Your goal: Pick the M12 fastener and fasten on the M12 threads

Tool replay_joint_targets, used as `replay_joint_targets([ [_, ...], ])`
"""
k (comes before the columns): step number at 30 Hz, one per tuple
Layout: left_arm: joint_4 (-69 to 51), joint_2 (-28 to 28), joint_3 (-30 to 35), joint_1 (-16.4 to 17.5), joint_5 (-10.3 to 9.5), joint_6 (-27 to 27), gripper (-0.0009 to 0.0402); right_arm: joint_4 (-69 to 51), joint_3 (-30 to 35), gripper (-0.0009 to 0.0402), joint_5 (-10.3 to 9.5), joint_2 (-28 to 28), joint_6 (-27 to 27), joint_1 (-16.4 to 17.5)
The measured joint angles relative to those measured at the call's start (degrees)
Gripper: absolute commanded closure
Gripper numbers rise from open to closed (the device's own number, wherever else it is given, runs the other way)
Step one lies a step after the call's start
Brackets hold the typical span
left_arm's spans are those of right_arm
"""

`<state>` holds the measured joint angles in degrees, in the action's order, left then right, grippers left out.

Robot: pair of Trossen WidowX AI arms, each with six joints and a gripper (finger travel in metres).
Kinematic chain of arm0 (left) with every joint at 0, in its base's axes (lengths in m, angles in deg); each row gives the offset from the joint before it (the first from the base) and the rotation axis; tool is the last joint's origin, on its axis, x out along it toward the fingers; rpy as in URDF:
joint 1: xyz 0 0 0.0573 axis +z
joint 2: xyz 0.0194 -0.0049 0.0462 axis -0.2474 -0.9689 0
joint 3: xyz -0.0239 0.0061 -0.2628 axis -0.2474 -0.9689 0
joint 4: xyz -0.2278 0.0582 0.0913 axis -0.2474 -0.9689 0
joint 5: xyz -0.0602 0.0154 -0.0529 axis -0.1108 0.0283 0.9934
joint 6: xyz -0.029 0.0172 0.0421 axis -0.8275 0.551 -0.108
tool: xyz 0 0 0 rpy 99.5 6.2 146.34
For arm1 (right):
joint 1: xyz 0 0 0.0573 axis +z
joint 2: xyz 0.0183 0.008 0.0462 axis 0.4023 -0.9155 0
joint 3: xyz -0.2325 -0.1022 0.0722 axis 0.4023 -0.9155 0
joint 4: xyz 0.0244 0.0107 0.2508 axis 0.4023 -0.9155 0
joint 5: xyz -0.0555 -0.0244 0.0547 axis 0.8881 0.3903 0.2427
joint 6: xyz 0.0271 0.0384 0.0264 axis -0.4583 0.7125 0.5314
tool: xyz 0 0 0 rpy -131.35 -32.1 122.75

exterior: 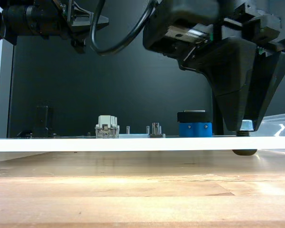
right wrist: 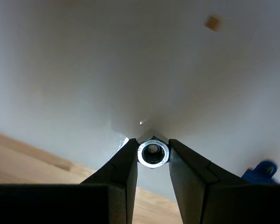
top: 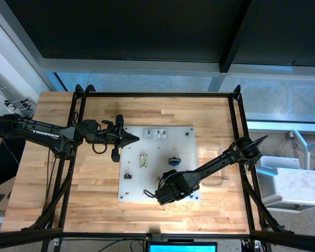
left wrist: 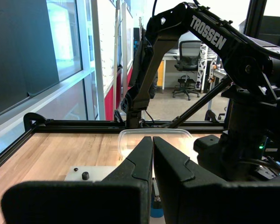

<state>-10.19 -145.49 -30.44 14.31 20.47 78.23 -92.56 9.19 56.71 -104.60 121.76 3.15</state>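
Right gripper (right wrist: 153,149) low at the board's (top: 134,189) near right edge, fingers clamped on the M12 fastener (right wrist: 153,154), seemingly atop its stud (exterior: 244,134). Threading step: next, twist it down squarely. Left gripper (top: 135,139) parked at the far left edge, fingers together.

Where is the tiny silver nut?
The nut sits pinched in the right gripper over the board's near right edge; the left gripper hangs by its far left corner.

Robotics lab: wooden bench (top: 94,210) in black frame (top: 157,95), Trossen arm (left wrist: 210,39), big windows (left wrist: 65,42), office chair (left wrist: 189,51) behind.
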Motion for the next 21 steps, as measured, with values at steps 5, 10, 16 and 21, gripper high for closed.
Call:
replay_joint_targets([
  [5,0.0,0.0,0.0,0.0,0.00,0.0,0.0393,0.0,-0.2,0.0391,0.02,0.1,13.1,0.0],
  [10,0.0,0.0,0.0,0.0,0.02,0.0,0.0393,0.0,-0.2,0.0391,0.04,0.1,25.8,0.0],
  [16,0.0,0.0,0.0,0.0,0.00,0.0,0.0393,-0.1,-0.2,0.0391,0.07,0.1,46.5,0.0],
  [21,0.0,0.0,0.0,0.0,0.00,0.0,0.0393,-0.2,-0.2,0.0391,0.09,0.1,66.2,0.0],
])
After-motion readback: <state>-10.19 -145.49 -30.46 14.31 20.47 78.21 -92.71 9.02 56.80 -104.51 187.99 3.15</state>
